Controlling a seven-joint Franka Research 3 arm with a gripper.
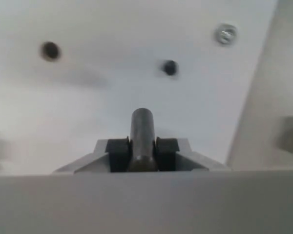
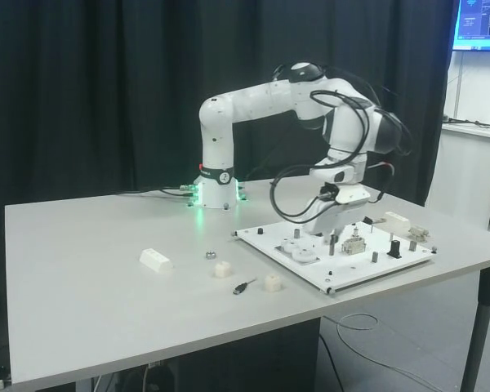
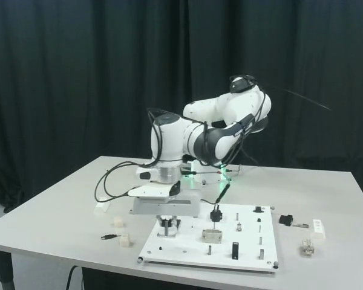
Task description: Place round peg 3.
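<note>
Gripper [image 1: 142, 157] clamps the round peg [image 1: 142, 131] above the white board [image 1: 112, 97]; a slight misalignment could jam it beside the hole [image 1: 170, 67].

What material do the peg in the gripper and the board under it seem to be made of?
The round peg looks like dark metal with a dull sheen: a soft highlight runs along its smooth cylinder, though dark plastic is possible. The board looks like matte white plastic or painted plate: flat, even, without glare, with round holes and a shiny screw that seems to be bright metal.
</note>
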